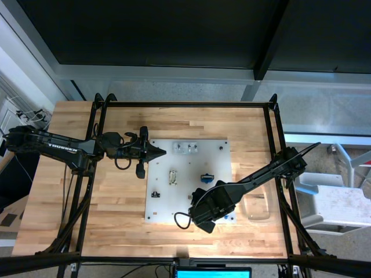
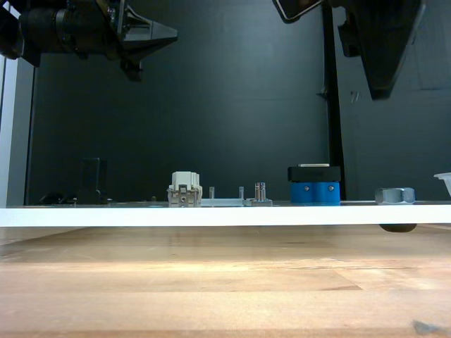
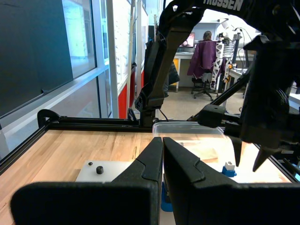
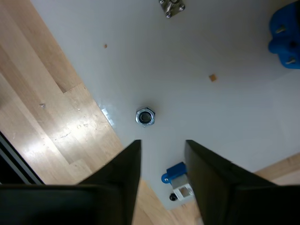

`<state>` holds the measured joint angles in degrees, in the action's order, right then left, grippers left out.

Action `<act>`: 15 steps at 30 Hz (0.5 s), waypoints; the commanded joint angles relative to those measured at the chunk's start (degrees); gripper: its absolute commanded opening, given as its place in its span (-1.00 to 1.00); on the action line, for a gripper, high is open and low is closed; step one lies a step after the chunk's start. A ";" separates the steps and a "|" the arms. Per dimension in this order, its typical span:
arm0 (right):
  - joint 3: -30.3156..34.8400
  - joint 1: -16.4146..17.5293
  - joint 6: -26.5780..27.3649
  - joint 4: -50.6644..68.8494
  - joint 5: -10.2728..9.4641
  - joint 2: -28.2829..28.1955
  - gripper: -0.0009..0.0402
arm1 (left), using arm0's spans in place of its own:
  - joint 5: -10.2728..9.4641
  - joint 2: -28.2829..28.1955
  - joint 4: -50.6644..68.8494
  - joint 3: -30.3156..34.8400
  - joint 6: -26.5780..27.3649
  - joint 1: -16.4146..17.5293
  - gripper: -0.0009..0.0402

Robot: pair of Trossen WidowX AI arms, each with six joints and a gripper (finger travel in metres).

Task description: Unfasten the M12 fastener and place in the container

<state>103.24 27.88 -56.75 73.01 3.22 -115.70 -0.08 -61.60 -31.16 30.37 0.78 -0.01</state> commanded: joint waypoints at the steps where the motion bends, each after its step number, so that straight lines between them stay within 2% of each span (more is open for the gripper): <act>1: -0.04 0.02 -0.02 -0.48 -0.04 -1.51 -0.08 | 0.02 0.00 -0.02 0.00 -0.02 0.00 -0.96; 8: -0.17 0.00 -3.21 -2.16 -0.04 -3.82 0.17 | 0.02 0.00 -0.02 0.00 -0.02 0.00 -0.96; 15: -2.32 0.00 -6.12 -4.46 -0.07 -3.82 0.20 | 0.02 0.00 -0.02 0.00 -0.02 0.00 -0.96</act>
